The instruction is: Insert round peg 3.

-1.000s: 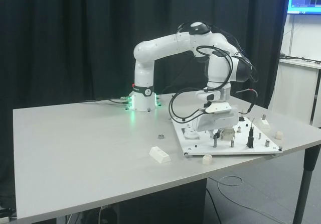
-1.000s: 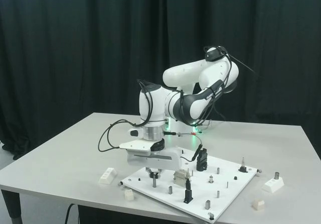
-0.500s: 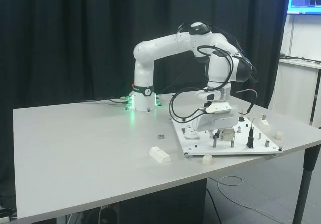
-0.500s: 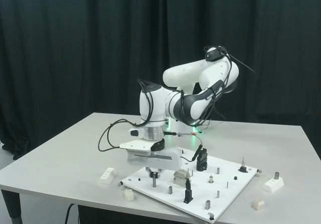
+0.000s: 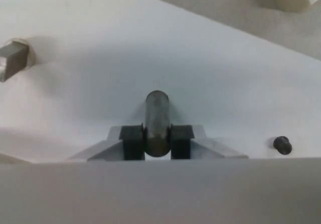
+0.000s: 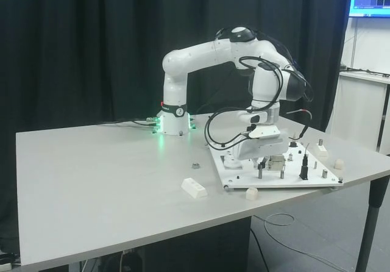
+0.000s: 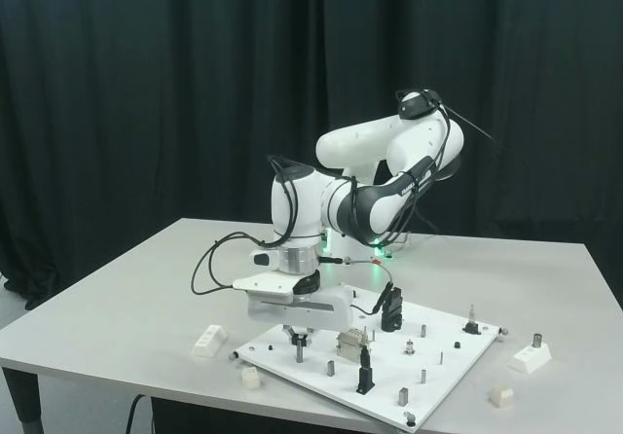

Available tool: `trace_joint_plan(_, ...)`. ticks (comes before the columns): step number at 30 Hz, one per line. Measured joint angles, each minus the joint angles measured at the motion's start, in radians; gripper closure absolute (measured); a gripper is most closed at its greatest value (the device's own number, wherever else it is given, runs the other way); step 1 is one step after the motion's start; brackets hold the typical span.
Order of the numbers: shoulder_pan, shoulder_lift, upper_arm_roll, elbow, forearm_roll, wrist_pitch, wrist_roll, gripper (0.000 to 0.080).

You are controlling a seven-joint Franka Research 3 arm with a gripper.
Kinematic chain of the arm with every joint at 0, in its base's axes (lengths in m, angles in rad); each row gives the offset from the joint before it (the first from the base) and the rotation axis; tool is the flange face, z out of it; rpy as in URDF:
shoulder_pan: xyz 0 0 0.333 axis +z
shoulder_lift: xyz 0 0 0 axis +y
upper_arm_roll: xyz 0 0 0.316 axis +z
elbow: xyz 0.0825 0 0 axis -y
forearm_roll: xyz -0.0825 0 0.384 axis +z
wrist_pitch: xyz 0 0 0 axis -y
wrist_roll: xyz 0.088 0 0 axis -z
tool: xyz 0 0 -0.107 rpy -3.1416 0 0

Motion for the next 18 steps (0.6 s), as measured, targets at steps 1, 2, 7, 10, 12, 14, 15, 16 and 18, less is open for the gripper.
trace_joint_plan(1, 0.000, 0.000, 0.000, 0.000, 0.000, 0.000, 0.000, 0.0695)
trace_joint_plan(2, 0.001, 0.000, 0.000, 0.000, 0.000, 0.000, 0.000, 0.0695)
trace_joint_plan(7, 0.004, 0.001, -0.001, 0.000, 0.009, 0.001, 0.001, 0.0695)
trace_joint_plan(10, 0.008, 0.001, -0.004, 0.001, 0.016, 0.001, 0.003, 0.0520)
trace_joint_plan(12, 0.009, 0.001, -0.006, 0.002, 0.017, 0.001, 0.004, 0.0520)
trace_joint_plan(14, 0.011, 0.001, -0.008, 0.004, 0.017, 0.001, 0.005, 0.0520)
trace_joint_plan(15, 0.011, 0.001, -0.008, 0.005, 0.017, 0.001, 0.006, 0.0213)
trace_joint_plan(16, 0.011, 0.002, -0.009, 0.006, 0.017, 0.001, 0.007, 0.0213)
trace_joint_plan(18, 0.011, 0.003, -0.010, 0.009, 0.017, 0.001, 0.009, 0.0213)
